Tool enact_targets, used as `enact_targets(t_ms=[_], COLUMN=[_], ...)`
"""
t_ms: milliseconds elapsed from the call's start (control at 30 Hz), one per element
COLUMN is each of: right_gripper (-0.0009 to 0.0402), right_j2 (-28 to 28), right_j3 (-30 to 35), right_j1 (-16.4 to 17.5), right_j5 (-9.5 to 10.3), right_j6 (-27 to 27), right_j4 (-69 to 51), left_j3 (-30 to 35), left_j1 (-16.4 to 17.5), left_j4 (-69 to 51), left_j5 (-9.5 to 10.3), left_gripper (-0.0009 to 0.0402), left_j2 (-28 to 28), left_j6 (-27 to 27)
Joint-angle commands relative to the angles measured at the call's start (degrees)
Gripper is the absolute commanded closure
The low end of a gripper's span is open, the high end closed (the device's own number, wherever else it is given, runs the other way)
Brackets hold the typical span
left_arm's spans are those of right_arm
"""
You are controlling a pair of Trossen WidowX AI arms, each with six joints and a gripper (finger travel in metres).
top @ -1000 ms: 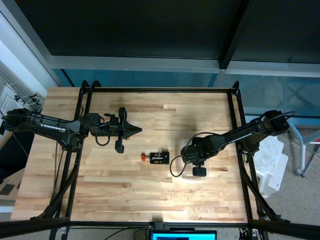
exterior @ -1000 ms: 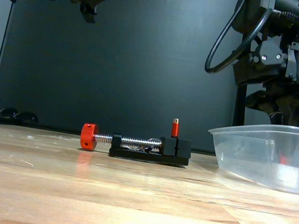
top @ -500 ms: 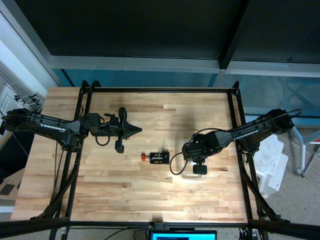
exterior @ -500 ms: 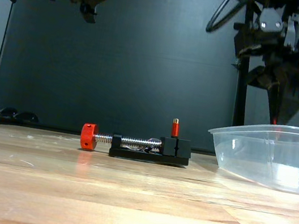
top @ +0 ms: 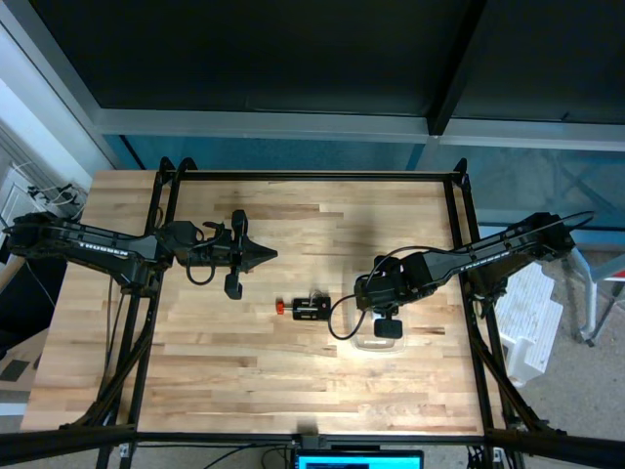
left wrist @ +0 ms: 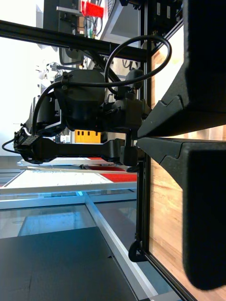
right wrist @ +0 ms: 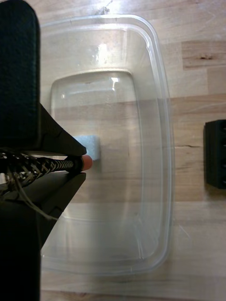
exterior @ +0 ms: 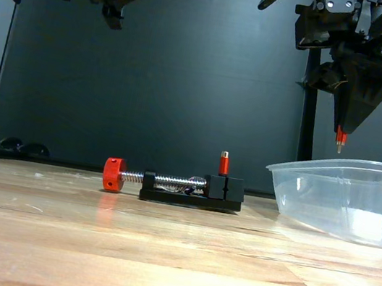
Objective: Pick the rca connector and install on the hub
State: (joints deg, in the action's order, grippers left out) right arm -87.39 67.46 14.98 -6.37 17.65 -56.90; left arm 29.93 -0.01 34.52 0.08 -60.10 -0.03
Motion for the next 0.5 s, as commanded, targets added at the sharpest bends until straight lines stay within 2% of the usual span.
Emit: enact_targets(t_ms=[33, 233, 500], right_gripper=[0.0393, 0.0393, 0.0393], right_j2=[-0.5, -2.8, -8.7], right_j3=[0.8, 3.6, 10.3], right_j1=[-0.5, -1.8, -3.5], right_j5=[0.04, 0.22, 0.48], right_j6=[0.1, 0.0, -0.6], right_j4=[0.1, 0.1, -0.1], left_j3=[0.0, 0.0, 0.0], left_j1=[0.0, 0.0, 0.0], left_j4=[0.0, 0.0, 0.0], left_j5=[-0.02, -0.02, -0.02], left_gripper=[0.0393, 0.0393, 0.0393], left_j2=[0.0, 0.0, 0.0], left_j6=[0.0, 0.0, 0.0])
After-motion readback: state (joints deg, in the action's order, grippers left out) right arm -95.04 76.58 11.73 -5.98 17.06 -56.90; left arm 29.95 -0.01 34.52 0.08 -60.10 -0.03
